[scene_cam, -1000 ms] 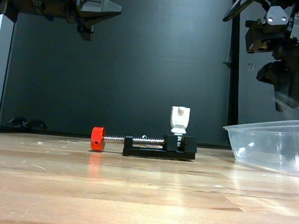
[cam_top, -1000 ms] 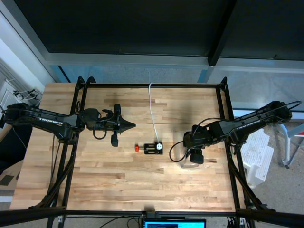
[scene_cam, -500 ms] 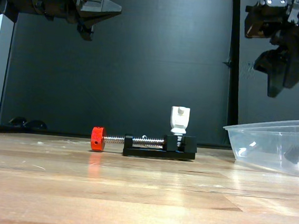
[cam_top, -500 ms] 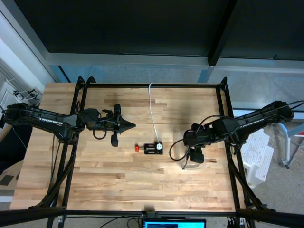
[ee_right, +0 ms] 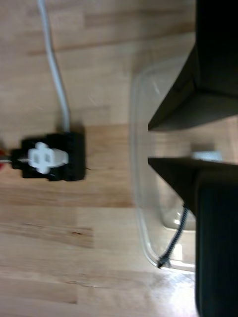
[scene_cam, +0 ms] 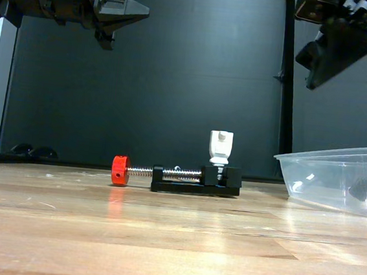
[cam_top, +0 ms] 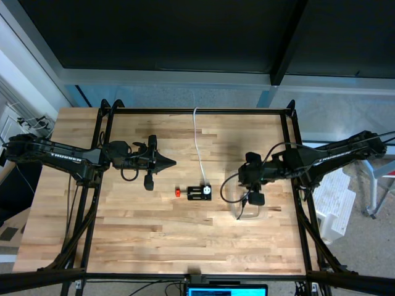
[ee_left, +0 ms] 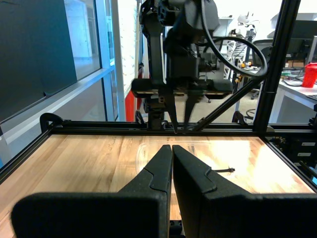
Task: Remove the power plug from the receptacle and place in the container
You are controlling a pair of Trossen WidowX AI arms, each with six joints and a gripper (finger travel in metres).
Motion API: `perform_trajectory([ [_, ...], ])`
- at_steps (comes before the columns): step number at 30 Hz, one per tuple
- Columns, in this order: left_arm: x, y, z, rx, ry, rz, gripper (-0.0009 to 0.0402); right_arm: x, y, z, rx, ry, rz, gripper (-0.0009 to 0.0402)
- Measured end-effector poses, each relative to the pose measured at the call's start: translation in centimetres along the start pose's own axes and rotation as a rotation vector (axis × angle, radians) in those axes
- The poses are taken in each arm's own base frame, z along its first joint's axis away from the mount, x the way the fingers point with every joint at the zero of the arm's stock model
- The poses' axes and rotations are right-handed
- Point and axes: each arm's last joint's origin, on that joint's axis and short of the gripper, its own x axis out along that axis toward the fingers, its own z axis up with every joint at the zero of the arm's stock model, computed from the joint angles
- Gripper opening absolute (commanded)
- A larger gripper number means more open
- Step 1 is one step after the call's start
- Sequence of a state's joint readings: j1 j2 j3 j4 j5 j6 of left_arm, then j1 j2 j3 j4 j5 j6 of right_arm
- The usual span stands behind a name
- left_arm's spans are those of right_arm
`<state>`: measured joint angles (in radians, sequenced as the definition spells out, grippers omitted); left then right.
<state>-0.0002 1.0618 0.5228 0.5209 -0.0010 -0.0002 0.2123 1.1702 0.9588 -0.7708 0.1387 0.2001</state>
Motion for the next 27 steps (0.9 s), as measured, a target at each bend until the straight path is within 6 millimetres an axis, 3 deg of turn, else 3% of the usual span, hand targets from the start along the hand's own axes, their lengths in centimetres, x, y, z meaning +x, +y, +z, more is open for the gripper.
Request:
perform_trajectory([
  [3, 0.0, 0.0, 0.0, 0.000, 0.000, 0.000, 0.0000, -0.4, -0.5, 0.4, -0.024, -0.050, -0.005, 0.0008],
  [14, 0.0, 0.0, 0.0, 0.000, 0.000, 0.000, 0.0000, -1.4, -2.6, 2.0, -0.038, -0.252, 0.000, 0.0000],
  [27, 0.0, 0.0, 0.0, 0.000, 0.000, 0.000, 0.0000, 0.3, -4.5, 2.7, -0.014, -0.571, 0.046, 0.0000],
])
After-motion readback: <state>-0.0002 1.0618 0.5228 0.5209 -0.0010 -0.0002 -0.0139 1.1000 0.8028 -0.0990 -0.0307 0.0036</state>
